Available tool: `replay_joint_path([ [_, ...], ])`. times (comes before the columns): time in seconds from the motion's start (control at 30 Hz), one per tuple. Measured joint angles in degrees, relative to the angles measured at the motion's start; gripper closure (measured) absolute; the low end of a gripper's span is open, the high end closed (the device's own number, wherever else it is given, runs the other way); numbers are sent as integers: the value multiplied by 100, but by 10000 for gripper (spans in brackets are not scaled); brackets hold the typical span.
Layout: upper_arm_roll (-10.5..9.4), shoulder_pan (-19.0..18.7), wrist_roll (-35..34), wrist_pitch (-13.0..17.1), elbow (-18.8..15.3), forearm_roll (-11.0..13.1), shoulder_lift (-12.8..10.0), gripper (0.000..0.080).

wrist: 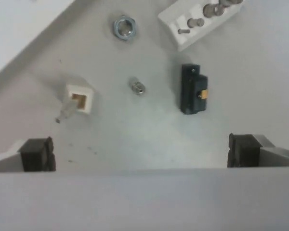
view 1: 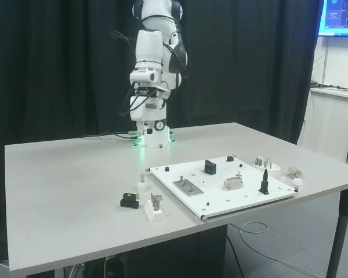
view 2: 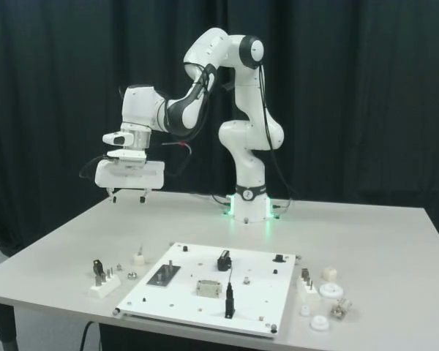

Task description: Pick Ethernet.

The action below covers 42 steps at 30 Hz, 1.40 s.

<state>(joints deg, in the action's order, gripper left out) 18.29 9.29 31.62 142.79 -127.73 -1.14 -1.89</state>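
high above the table (view 2: 395, 241), open empty end effector (view 2: 128, 198), ethernet connector (wrist: 193, 89) well below

Two room cameras, wrist overhead

Matt grey table (wrist: 149, 139), shiny metal nut (wrist: 124, 27), seemingly plastic black connector (wrist: 193, 89).

1 blk connector (wrist: 193, 89) | 1 nut (wrist: 124, 27) | 1 wht plug (wrist: 79, 98) | 1 bolt (wrist: 137, 86)
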Motion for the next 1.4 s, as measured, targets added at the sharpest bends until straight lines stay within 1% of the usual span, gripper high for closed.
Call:
replay_joint_path([
  [0.27,94,0,1210,425,-221,-77,27,3],
  [0.43,184,1,1797,680,-402,-78,49,3],
  [0.73,336,27,3218,988,-694,-185,85,3],
  [0.9,379,56,3833,1082,-817,-186,105,3],
  [1.23,384,88,4437,1079,-981,-190,166,3],
  [1.4,382,87,4570,1061,-1050,-191,179,3],
])
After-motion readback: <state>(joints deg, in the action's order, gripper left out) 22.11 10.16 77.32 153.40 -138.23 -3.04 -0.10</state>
